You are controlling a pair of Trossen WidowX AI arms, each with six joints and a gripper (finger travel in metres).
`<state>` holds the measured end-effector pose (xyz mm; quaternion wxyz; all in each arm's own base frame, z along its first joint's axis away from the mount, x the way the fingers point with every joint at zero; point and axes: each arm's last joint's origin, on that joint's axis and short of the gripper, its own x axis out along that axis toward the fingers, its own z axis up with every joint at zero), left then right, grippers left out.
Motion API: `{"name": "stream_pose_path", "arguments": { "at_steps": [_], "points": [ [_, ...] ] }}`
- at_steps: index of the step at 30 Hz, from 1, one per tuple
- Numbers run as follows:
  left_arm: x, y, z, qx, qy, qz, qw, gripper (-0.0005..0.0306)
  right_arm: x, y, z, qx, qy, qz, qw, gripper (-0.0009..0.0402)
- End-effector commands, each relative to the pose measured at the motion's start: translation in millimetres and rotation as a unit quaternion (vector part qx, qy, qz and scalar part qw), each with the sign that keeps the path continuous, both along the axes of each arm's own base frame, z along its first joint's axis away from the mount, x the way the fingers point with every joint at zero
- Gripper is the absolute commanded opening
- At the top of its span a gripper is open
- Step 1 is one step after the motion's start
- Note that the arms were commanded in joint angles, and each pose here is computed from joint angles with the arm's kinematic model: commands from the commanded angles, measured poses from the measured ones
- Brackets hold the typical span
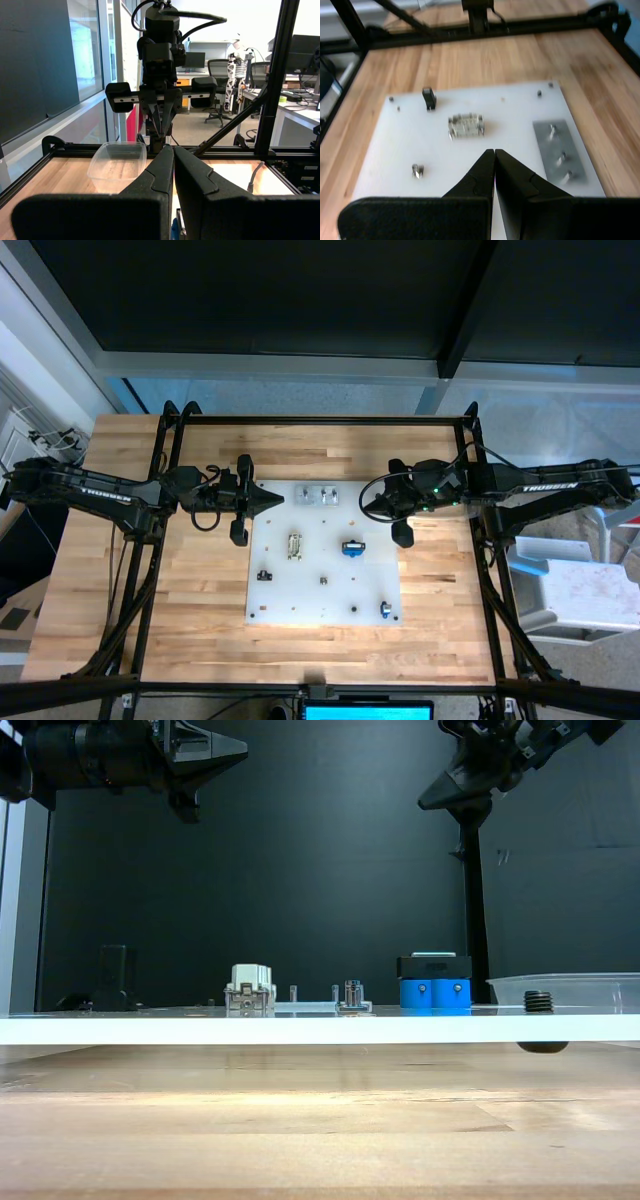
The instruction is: Remove the rj45 connector and place it in the container
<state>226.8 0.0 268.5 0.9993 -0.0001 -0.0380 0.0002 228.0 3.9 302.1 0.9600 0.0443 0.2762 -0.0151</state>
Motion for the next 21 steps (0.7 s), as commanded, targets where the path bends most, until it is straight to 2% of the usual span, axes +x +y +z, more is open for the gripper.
{"name": "stream_pose_path", "arguments": {
  "at_steps": [1, 8, 16, 21],
  "points": [
    [0.1, 0.1, 0.1, 0.0, 0.0, 0.0, 1.0, 0.0, -5.2, 0.6, 1.4, -0.004, 0.041, -0.007, 0.999, 0.0],
    [0.1, 0.0, 0.1, 0.0, 0.0, 0.0, 1.0, 0.0, -12.9, 5.3, -1.4, 0.0, 0.096, -0.003, 0.995, 0.0],
    [0.1, 0.0, 0.1, 0.0, 0.0, 0.0, 1.0, 0.0, -22.7, 24.0, -8.5, -0.012, 0.149, 0.003, 0.989, 0.0],
    [0.0, 0.1, 0.2, 0.0, 0.0, 0.0, 1.0, 0.0, -25.5, 36.7, -11.7, -0.01, 0.164, 0.008, 0.986, 0.0]
  ]
}}
